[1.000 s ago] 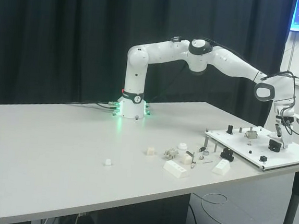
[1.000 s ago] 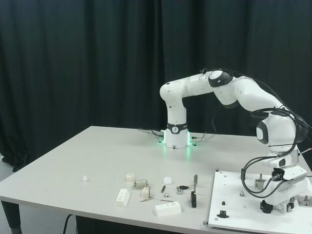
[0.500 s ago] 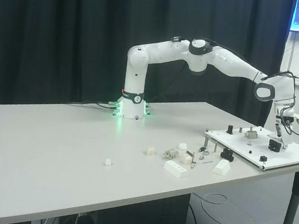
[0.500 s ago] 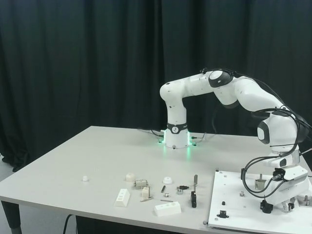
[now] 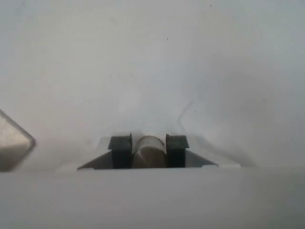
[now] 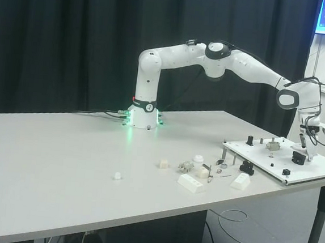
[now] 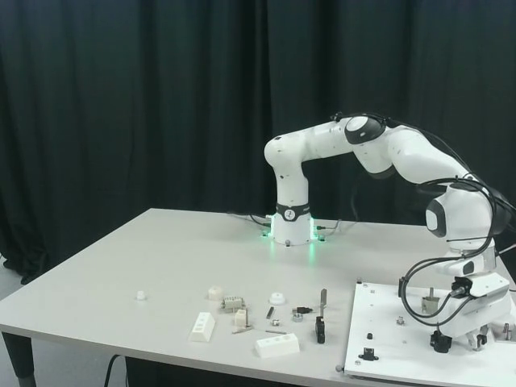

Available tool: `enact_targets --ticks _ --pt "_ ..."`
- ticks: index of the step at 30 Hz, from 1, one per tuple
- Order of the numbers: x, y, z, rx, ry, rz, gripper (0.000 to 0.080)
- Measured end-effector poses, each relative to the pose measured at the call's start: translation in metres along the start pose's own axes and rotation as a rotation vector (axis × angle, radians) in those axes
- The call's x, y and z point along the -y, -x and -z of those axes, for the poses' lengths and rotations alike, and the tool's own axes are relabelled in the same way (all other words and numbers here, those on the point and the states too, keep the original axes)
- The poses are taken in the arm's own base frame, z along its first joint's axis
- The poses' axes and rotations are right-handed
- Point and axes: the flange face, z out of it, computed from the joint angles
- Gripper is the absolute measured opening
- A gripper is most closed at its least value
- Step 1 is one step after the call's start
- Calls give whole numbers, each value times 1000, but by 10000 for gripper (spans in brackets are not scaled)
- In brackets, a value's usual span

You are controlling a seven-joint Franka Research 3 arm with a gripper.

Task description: Remove round peg 4.

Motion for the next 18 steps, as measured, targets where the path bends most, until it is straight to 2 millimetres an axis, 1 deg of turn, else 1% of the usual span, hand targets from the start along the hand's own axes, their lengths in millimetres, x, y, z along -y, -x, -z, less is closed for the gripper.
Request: enact_targets --ticks 9,18 --pt "2 -4 13 8 -2 1 146" --pt "3 -11 37 27 2 2 146"
